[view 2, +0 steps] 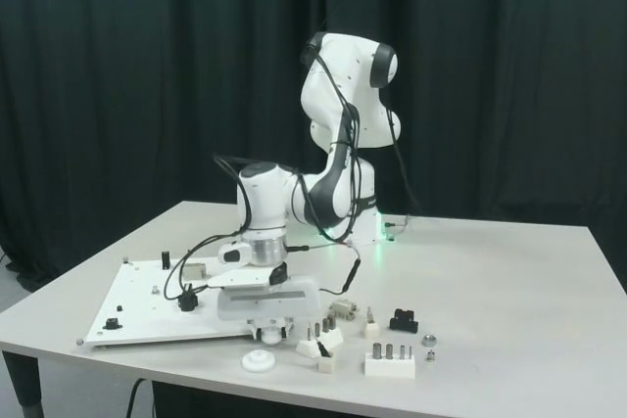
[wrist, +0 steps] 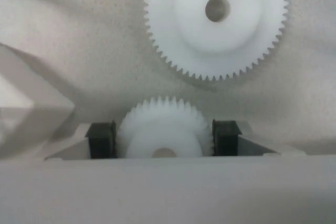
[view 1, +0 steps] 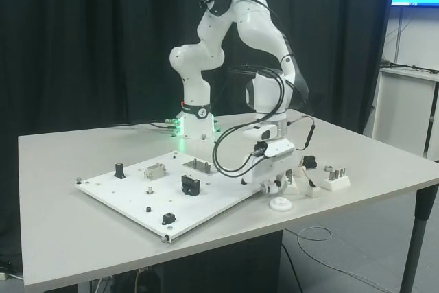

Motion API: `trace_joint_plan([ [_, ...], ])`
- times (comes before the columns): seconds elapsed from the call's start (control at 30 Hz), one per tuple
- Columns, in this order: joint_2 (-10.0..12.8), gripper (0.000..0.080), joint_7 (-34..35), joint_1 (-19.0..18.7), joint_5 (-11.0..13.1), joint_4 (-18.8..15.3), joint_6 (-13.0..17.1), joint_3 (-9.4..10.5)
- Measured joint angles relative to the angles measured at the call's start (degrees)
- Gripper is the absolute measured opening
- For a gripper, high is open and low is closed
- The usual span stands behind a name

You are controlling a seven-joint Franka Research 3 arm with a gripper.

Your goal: Insert medium gear.

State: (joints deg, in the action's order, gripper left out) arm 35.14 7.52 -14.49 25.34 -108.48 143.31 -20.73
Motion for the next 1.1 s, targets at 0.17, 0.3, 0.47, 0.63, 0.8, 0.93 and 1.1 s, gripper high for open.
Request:
trace_joint_plan([
  [0.17, -0.8, 0.0396, 0.0, 0.0, 0.0, 0.1, -1.2, -0.32],
  [0.3, -1.2, 0.0396, 0.0, 0.0, 0.0, 0.1, -1.8, -0.46],
  [0.47, -1.3, 0.0396, 0.0, 0.0, 0.0, 0.2, -2.1, -0.55],
  [0.63, -1.3, 0.0396, 0.0, 0.0, 0.0, 0.4, -2.2, -0.55],
  [0.8, -1.3, 0.0396, 0.0, 0.0, 0.0, 0.5, -2.2, -0.55],
  [0.93, -1.3, 0.0396, 0.0, 0.0, 0.0, 0.6, -2.2, -0.55],
  [1.1, -1.3, 0.0396, 0.0, 0.0, 0.0, 0.7, -2.3, -0.55],
])
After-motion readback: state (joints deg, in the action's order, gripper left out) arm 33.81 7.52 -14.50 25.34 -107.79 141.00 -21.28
